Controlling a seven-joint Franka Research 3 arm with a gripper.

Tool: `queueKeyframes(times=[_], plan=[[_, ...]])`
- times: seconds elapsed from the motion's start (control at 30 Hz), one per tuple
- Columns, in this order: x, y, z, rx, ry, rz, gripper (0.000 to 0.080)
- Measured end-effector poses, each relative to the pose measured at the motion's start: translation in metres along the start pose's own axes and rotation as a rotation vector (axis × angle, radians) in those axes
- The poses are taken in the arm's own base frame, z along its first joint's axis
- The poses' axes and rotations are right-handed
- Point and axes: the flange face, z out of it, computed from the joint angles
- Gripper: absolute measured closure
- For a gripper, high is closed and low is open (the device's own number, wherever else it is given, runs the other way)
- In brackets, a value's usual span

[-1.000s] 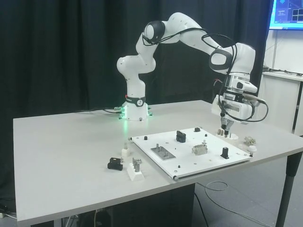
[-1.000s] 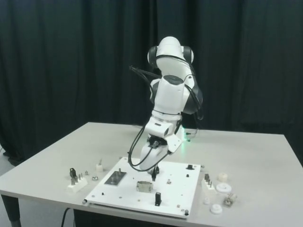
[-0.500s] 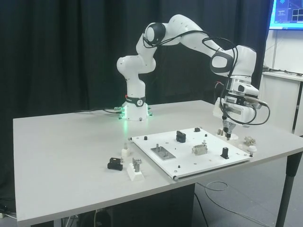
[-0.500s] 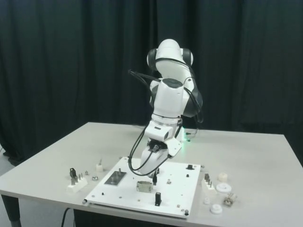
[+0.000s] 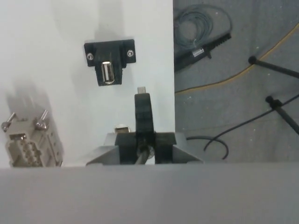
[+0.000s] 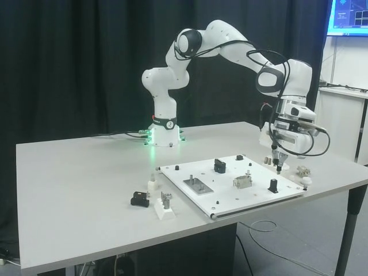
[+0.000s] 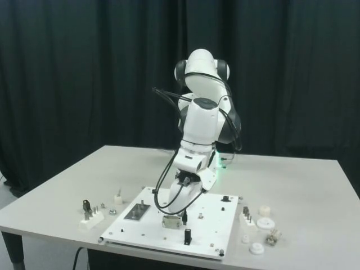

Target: Insert USB.

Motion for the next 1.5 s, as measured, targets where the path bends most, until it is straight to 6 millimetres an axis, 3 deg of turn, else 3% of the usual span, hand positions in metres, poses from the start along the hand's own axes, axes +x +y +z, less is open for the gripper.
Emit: queueKeyframes(times=[0.53,1.5], plan=[[0.0,0.001,0.0,-0.009,-0.004,-0.06,0.0732],[-0.001,-0.003,0.021,0.011,-0.029,-0.071,0.0732]])
